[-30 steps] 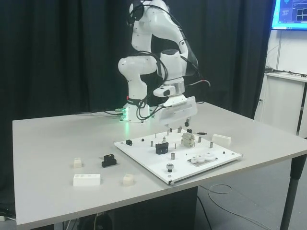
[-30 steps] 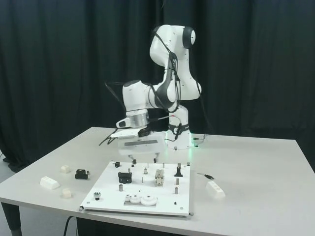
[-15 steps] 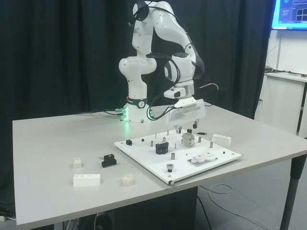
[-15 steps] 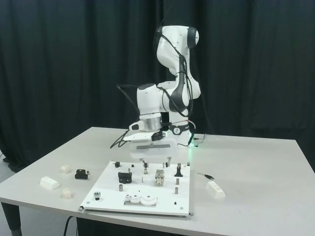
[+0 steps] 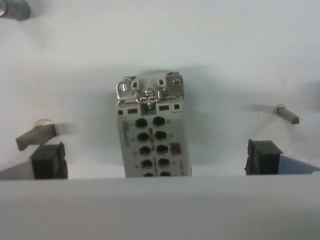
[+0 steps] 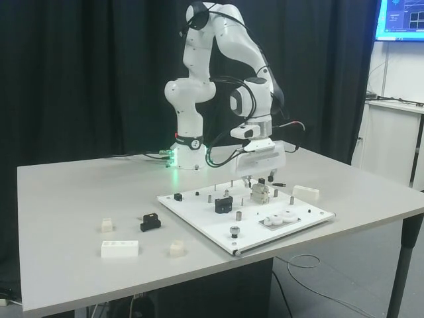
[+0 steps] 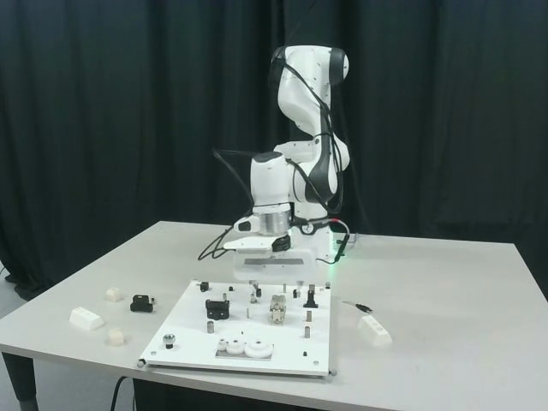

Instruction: Remove waterproof.

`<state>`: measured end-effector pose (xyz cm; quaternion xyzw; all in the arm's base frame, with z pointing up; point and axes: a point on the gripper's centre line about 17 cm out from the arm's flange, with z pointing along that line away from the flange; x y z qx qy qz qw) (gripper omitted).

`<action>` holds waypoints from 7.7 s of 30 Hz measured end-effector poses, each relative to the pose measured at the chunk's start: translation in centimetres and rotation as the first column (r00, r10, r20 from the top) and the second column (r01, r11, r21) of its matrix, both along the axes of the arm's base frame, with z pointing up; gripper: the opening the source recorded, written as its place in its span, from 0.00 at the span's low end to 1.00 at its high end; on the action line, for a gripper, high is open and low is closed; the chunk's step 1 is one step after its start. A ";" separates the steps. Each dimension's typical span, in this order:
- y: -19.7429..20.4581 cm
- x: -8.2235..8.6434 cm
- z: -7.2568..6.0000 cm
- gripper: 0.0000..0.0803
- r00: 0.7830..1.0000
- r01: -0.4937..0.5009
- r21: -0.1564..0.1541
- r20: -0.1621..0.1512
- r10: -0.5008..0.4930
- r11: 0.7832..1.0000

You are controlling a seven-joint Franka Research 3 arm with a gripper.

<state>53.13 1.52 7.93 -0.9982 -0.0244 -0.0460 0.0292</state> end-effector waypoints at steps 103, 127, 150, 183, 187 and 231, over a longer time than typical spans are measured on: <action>-0.1 -0.1 -1.8 0.39 0.995 -0.039 -0.069 -0.091 0.032 0.997; 0.0 0.1 -1.7 0.39 0.995 -0.052 -0.069 -0.083 0.046 0.996; 0.0 0.1 -1.6 0.39 0.995 -0.053 -0.067 -0.085 0.047 0.996; 0.0 0.1 -1.6 0.39 0.996 -0.051 -0.065 -0.083 0.046 0.997; 0.0 0.1 -1.6 0.39 0.996 -0.051 -0.065 -0.081 0.046 0.997; 0.0 0.1 -1.2 0.39 0.996 -0.052 -0.062 -0.082 0.047 0.997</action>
